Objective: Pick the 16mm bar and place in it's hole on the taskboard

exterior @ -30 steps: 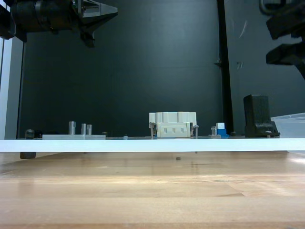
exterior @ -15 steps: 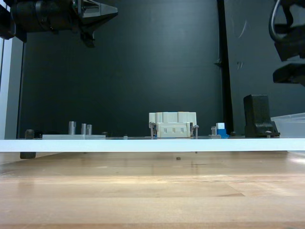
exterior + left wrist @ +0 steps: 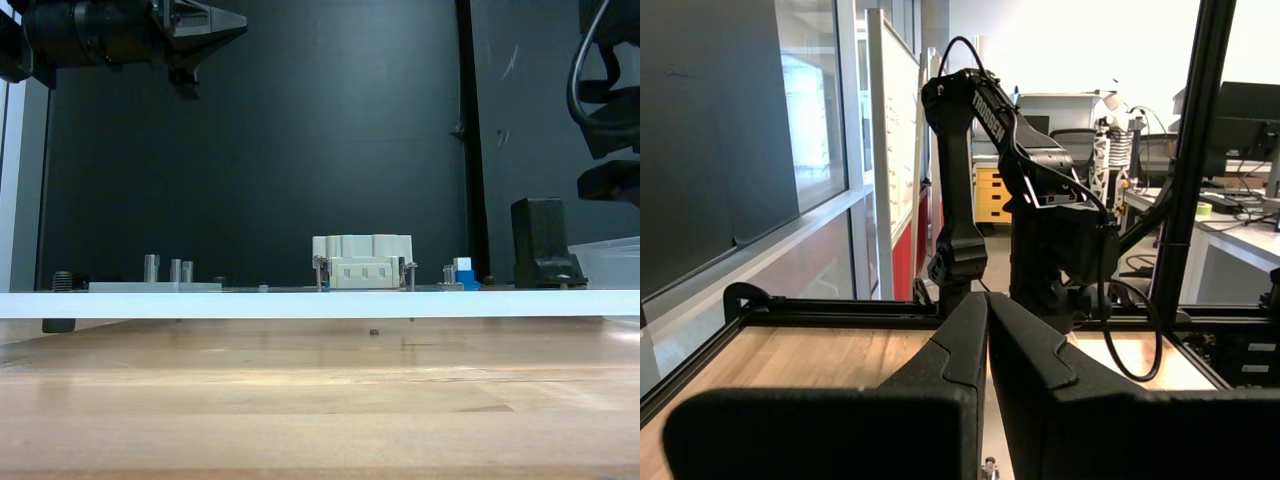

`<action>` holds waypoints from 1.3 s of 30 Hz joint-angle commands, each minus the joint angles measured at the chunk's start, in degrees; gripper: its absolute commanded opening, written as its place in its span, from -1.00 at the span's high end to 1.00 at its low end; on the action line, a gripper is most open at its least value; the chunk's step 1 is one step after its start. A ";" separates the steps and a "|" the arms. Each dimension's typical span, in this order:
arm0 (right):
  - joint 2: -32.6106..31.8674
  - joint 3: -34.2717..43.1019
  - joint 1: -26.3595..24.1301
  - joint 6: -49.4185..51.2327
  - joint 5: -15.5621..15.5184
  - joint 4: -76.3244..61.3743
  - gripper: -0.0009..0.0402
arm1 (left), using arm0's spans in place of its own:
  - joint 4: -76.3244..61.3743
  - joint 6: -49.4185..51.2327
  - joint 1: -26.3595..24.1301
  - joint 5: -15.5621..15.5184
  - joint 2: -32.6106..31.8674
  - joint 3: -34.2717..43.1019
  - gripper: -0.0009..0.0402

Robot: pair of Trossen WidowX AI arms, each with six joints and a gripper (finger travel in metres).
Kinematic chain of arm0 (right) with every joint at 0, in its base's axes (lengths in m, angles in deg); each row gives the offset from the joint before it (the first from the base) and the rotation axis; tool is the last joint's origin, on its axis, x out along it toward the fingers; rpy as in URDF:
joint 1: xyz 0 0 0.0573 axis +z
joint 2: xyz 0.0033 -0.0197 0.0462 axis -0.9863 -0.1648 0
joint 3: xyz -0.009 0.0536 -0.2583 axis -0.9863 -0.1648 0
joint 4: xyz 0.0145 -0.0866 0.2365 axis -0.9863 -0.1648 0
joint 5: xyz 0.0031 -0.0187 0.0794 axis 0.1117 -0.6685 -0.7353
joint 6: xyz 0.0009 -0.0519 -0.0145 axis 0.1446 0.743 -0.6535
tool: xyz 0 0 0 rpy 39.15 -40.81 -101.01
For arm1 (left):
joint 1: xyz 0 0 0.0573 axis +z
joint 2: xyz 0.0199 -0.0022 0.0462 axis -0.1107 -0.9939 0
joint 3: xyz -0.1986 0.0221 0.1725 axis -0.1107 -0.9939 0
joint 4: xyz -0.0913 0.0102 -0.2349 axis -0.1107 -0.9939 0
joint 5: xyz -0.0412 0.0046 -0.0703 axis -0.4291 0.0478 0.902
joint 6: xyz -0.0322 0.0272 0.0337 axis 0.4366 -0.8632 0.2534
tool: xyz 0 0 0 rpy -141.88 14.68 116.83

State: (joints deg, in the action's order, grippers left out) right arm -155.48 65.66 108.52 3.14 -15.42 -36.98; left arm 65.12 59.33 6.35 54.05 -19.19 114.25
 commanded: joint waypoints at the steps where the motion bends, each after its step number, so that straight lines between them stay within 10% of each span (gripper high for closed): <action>1: 0.00 -0.22 -0.02 0.00 0.04 0.61 0.05 | 0.02 -0.02 0.00 0.00 0.00 0.02 0.96; 26: 0.00 -0.22 -0.11 0.00 0.44 1.25 0.96 | 0.02 -0.02 0.00 0.00 0.00 0.02 0.96; 39: 0.02 0.35 -0.11 -0.72 0.17 0.61 0.96 | 0.02 0.00 0.00 0.00 0.00 0.02 0.96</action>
